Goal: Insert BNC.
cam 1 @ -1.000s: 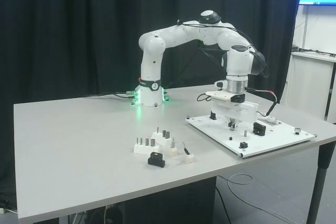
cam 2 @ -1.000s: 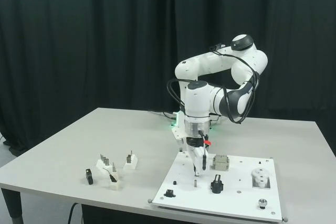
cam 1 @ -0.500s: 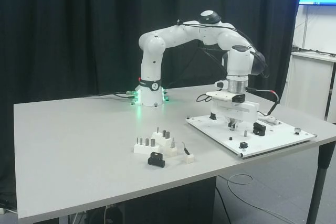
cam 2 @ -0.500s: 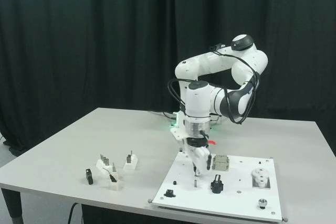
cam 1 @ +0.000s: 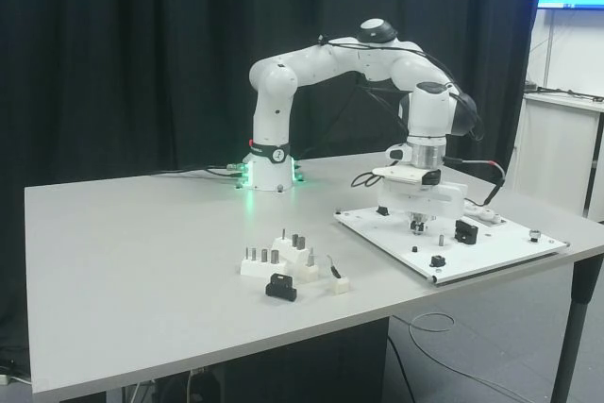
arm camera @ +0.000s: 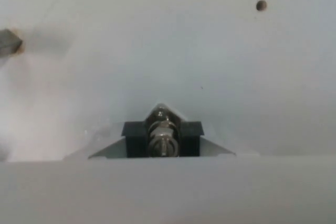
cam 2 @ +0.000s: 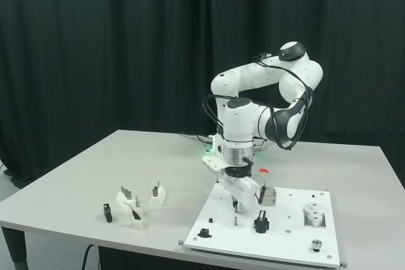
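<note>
In the wrist view a grey metal BNC plug point(arm camera: 163, 136) stands upright between two black finger pads point(arm camera: 135, 139), with my gripper point(arm camera: 163, 142) shut on it. It hangs just above the white board point(arm camera: 220, 66), apart from a small hole point(arm camera: 261, 5) and a grey stub point(arm camera: 8, 43). From the room views, my gripper point(cam 1: 415, 224) point(cam 2: 236, 205) points down over the board point(cam 1: 500, 244) point(cam 2: 288, 239). A short grey pin point(cam 2: 235, 221) rises from the board just in front of the fingertips.
On the board sit black fixtures point(cam 2: 260, 224) point(cam 2: 204, 232), a grey block connector point(cam 2: 269, 195) and a white round part point(cam 2: 314, 213). White holders with grey plugs point(cam 1: 278, 254) and a black part point(cam 1: 280, 286) stand on the grey table point(cam 1: 123, 261).
The hand has turned about its vertical axis over the board with the plug still held. Its height looks about the same.
</note>
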{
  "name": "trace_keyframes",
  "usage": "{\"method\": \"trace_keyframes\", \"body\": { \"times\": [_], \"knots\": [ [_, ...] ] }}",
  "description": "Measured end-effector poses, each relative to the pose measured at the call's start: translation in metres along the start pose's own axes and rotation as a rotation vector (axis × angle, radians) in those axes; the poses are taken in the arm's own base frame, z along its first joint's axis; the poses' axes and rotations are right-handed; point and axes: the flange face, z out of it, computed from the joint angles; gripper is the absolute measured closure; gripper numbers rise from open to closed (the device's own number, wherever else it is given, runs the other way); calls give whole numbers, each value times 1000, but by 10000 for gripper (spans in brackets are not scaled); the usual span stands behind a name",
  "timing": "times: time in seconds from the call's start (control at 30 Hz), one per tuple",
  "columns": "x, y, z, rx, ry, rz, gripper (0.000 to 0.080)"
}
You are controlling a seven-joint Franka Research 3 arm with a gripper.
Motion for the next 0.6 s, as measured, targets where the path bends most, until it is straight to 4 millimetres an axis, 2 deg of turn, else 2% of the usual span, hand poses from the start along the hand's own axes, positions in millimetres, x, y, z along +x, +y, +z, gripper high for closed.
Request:
{"method": "trace_keyframes", "body": {
  "times": [0.6],
  "knots": [
    [1, -1, 0, -2, -8, -225, 683]
  ]
}}
